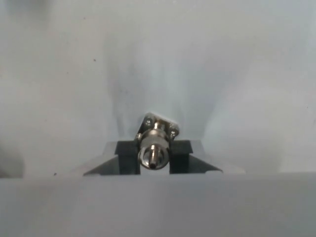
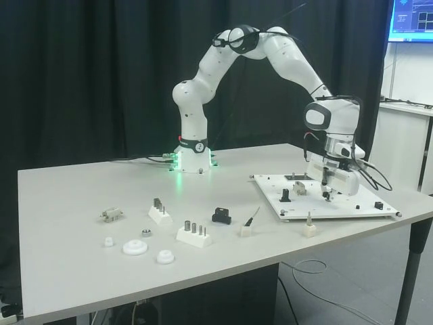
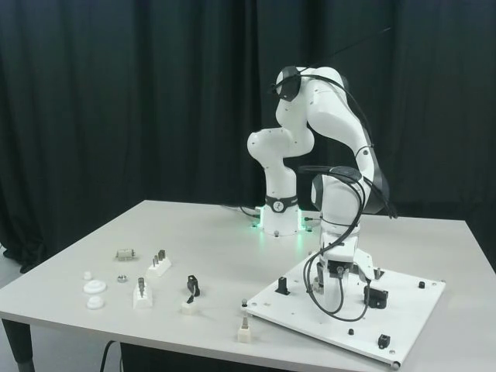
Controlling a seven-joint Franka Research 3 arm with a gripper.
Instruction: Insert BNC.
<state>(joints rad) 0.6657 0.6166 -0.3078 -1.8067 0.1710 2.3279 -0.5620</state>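
Note:
In the wrist view a metal BNC connector (image 1: pixel 152 149) stands between my two black fingers (image 1: pixel 127 158), and my gripper (image 1: pixel 153 159) is shut on it. Right behind it sits a small metal flange with screws (image 1: pixel 159 123), fixed on the white board (image 1: pixel 222 74). The connector looks lined up with that flange and touching it. From the room views, my gripper (image 2: pixel 327 186) (image 3: pixel 336 284) hangs low over the white board (image 2: pixel 352 210) (image 3: pixel 310 322) at the table's right side, pointing straight down.
The board carries small black fittings (image 2: pixel 286 195) (image 3: pixel 375 297). Left of it on the grey table (image 2: pixel 74 196) lie white part holders (image 2: pixel 194 233) (image 3: pixel 159 265), a black piece (image 2: pixel 221 216), white discs (image 2: pixel 135 248) and a small holder (image 2: pixel 309 228) at the board's front edge.

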